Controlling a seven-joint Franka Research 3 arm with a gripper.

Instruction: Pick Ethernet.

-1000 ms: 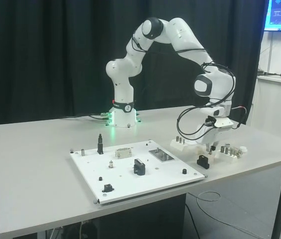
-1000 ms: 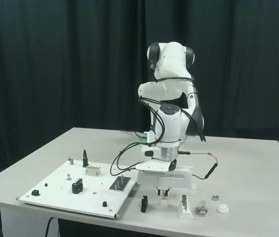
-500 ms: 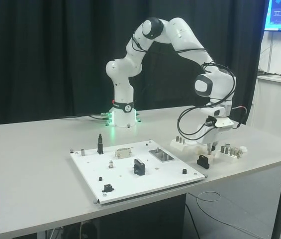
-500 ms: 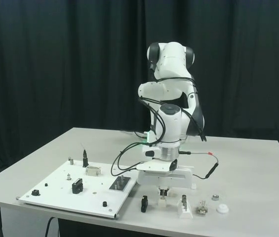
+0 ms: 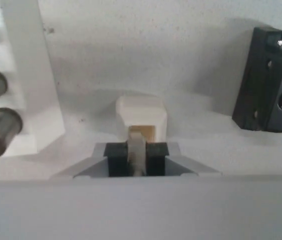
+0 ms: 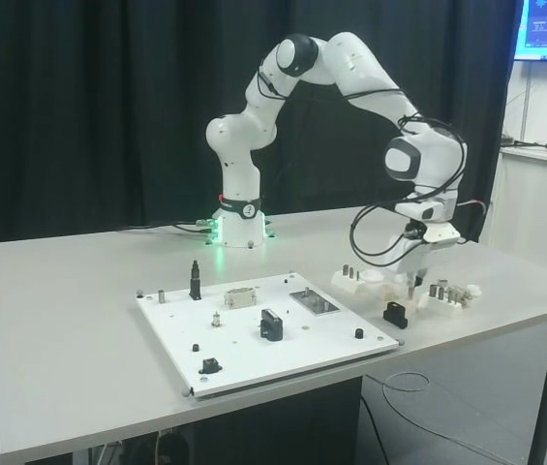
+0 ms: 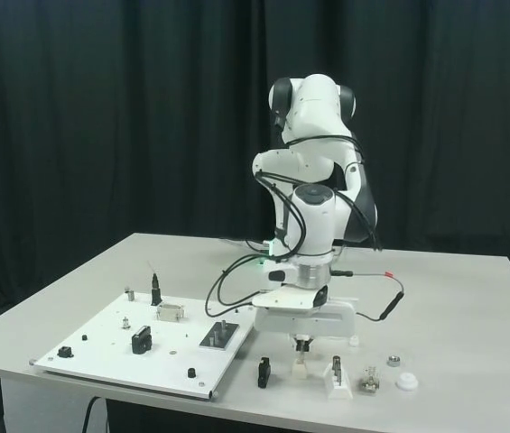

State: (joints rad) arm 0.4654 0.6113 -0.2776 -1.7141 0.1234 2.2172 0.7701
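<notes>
While we lift the plug (image 5: 137, 150), we want to go straight up and slowly, so it comes out of its white holder (image 5: 141, 117) without catching. We should not tilt or twist. We also need to stay away from the black block (image 5: 265, 85) on one side and the white rack (image 5: 28, 75) with grey pegs on the other, because both sit close by.

From the wrist view, our gripper (image 5: 137, 161) has its two black fingers (image 5: 115, 159) squeezed in tight, almost together. Between them sits the thin pale plug, touched by a finger on each side. Its far end reaches the small white holder on the grey table (image 5: 141, 45). We cannot tell if the plug is free of the holder yet.

From the room views, the gripper (image 7: 303, 341) hangs low over the small parts beside the white board (image 7: 101, 356), near the table's front edge. We think the hold looks good, so the job is about halfway done.
</notes>
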